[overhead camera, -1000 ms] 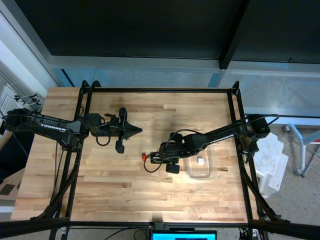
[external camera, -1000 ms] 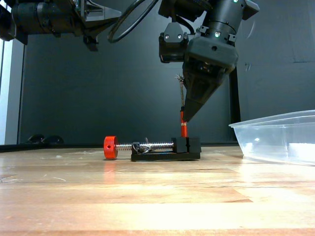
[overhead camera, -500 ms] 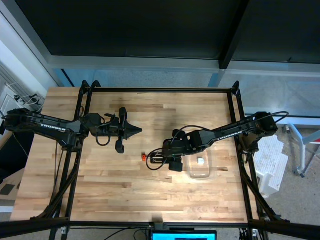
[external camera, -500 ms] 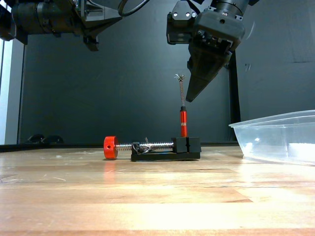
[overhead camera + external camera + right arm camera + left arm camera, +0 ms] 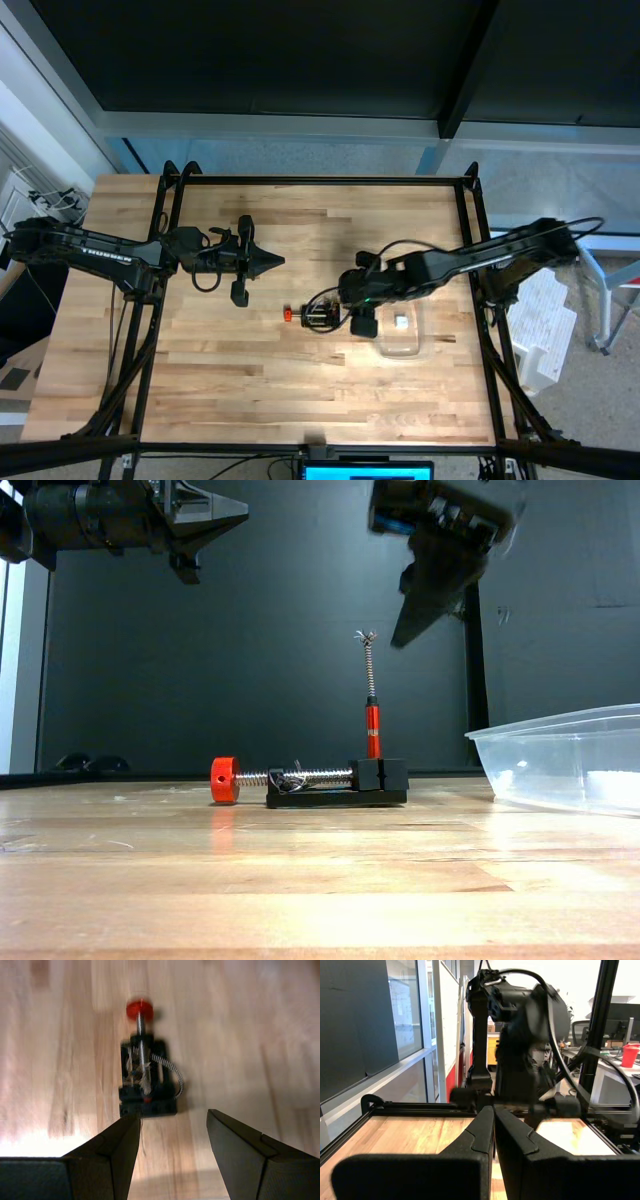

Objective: Pick the RCA connector and install on taskboard

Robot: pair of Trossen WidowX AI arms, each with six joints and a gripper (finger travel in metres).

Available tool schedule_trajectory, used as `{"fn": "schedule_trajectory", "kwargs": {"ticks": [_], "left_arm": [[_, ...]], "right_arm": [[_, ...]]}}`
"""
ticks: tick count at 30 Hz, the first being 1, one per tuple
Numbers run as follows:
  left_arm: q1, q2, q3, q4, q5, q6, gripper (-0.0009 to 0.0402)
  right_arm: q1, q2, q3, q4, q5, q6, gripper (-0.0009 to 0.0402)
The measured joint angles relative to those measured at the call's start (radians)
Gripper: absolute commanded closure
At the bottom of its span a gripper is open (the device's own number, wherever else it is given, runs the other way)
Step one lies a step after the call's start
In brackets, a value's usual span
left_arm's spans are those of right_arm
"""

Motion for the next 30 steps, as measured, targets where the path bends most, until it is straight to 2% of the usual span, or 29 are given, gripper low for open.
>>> {"fn": "schedule_trajectory", "kwargs": {"ticks": [5,19,25,30], "left_arm": [[0.000,0.000,0.000,0.000,0.000,0.000,0.0393],[0.000,0.000,0.000,0.000,0.000,0.000,0.0393],[0.000,0.000,0.000,0.000,0.000,0.000,0.0393],[0.000,0.000,0.000,0.000,0.000,0.000,0.0393]], "right_arm": [[-0.012,-0.127,-0.112,0.144,0.000,-0.032,0.0246],[-0.066,-0.367,-0.320,0.516,-0.001,-0.128,0.0342],[-0.098,-0.445,-0.391,0.628,-0.035,-0.154,0.0395],[-0.116,-0.483,-0.443,0.729,-0.055,-0.169,0.0391]]}}
